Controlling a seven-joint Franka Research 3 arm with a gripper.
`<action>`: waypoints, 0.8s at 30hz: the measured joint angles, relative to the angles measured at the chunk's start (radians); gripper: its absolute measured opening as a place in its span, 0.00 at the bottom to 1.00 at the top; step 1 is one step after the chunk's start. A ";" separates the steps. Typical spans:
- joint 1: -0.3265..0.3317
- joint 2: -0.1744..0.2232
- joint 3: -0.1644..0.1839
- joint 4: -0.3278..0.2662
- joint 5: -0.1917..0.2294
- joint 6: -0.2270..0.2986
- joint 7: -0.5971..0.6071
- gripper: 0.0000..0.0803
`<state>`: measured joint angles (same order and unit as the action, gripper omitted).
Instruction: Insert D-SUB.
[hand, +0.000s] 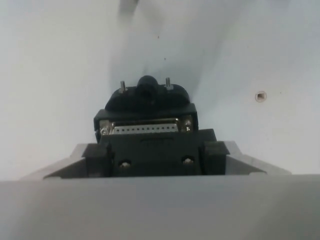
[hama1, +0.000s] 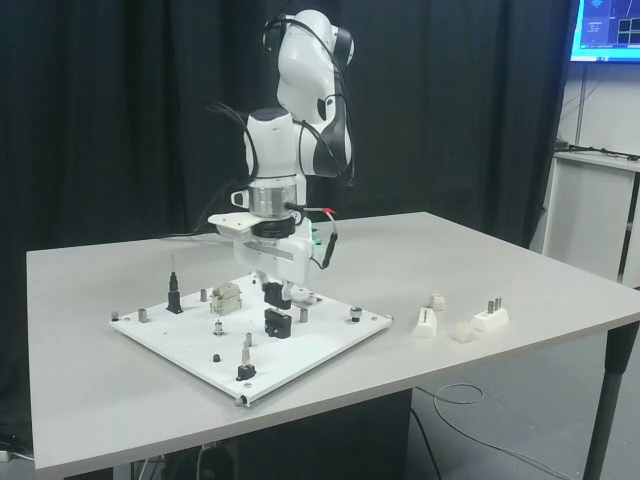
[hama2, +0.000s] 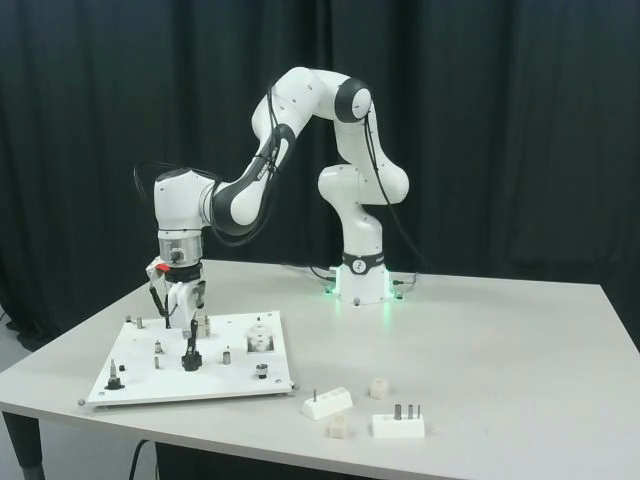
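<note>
D-SUB plug (hand: 146, 120), black with a row of pins across its face, sits clamped between the gripper (hand: 155, 159) fingers (hand: 96, 159), so the jaws are closed on its body. In the room views the gripper (hama1: 276, 292) hangs over the white board (hama1: 330, 345) with the plug above a black socket (hama1: 276, 323) mounted there, near but apart. Small white blocks (hama2: 327, 402) lie on the grey table (hama2: 500, 350) beside the board.
</note>
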<state>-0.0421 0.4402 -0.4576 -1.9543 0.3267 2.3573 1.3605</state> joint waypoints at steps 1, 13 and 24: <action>0.000 0.000 0.000 0.000 0.000 0.003 0.000 0.48; 0.001 0.002 0.001 -0.001 0.000 0.017 0.002 0.48; 0.002 0.012 0.002 -0.001 0.001 0.032 0.022 0.48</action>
<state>-0.0400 0.4521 -0.4555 -1.9555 0.3274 2.3891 1.3824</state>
